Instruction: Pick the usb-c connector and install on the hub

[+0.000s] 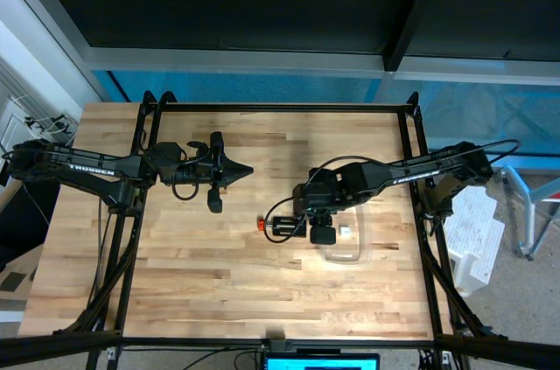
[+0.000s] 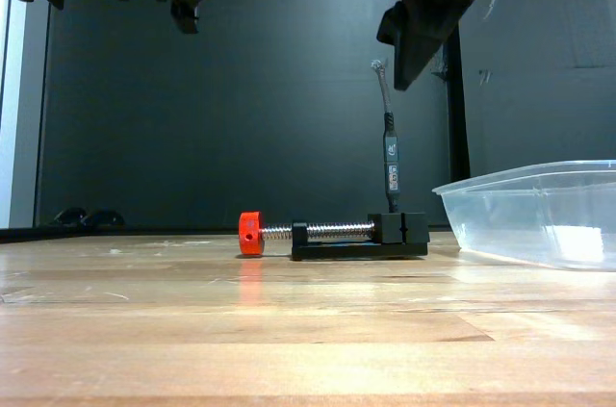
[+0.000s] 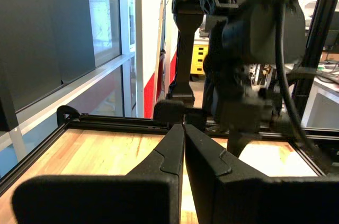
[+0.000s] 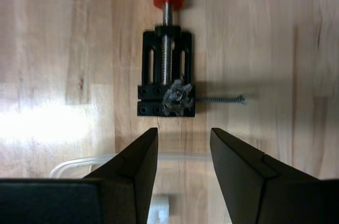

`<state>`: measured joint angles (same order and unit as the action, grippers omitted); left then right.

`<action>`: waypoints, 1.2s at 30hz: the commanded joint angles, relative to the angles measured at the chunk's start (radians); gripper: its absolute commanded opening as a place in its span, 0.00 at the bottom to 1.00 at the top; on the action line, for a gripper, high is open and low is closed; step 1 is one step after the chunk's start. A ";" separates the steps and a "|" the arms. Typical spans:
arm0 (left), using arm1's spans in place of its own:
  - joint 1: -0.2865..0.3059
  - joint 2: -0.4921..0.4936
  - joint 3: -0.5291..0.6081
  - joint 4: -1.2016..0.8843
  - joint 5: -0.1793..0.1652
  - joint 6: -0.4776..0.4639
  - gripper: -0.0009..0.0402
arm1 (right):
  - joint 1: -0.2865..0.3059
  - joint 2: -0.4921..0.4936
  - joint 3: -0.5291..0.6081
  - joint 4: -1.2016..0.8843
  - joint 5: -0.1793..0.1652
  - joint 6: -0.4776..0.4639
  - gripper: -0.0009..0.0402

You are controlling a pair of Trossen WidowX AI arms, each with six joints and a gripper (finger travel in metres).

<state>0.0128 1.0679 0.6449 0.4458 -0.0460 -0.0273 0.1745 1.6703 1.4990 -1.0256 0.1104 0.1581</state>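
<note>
Dark and slim, the usb-c connector (image 2: 391,165) stands upright in the block end of the hub (image 2: 358,235), the end away from the orange-red knob (image 2: 250,234). A thin cable stub (image 2: 382,89) rises from it and ends in a frayed grey tuft. The hub lies flat on the wooden tabletop (image 1: 219,256), its silver screw (image 2: 327,230) running level between knob and block. Just beside it, on the block side, sits a clear plastic tray (image 2: 539,215) with a small whitish piece (image 1: 345,231) inside.

The right gripper (image 4: 184,134) hangs above the hub with its fingers pointing straight down. They are spread well apart with nothing between them, and they touch neither connector nor hub. Seen from the wrist, the fingertips frame the strip of wood between the hub's block and the tray rim. The right arm (image 1: 411,169) reaches inward from the right edge, its forearm sloping toward the middle and its wrist bent downward.

The left gripper (image 1: 245,171) is well apart from all this, high over the tabletop's left half. Its fingers are pressed together on nothing and point level toward the centre. The left arm (image 1: 87,164) stretches out nearly horizontal from the left edge.
</note>
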 commanded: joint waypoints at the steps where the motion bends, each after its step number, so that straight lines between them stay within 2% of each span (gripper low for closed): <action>1: 0.000 0.000 0.000 0.000 0.000 0.000 0.02 | -0.022 -0.051 -0.019 0.054 -0.003 -0.023 0.27; 11: 0.000 0.000 0.000 0.000 0.000 0.000 0.02 | -0.097 -0.253 -0.168 0.252 -0.006 -0.080 0.14; 22: 0.000 0.000 0.000 0.000 0.000 0.000 0.02 | -0.146 -0.446 -0.382 0.650 -0.006 -0.143 0.02; 26: 0.000 0.000 0.000 0.000 0.000 0.000 0.02 | -0.159 -0.504 -0.453 0.783 -0.010 -0.149 0.03; 30: 0.000 0.000 0.000 0.000 0.000 0.000 0.02 | -0.174 -0.553 -0.513 0.880 -0.060 -0.154 0.02; 36: 0.000 0.000 0.000 0.000 0.000 0.000 0.02 | -0.191 -0.612 -0.621 1.050 -0.060 -0.152 0.02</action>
<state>0.0128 1.0679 0.6449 0.4458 -0.0460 -0.0269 -0.0139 1.0683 0.8978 -0.0082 0.0490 0.0044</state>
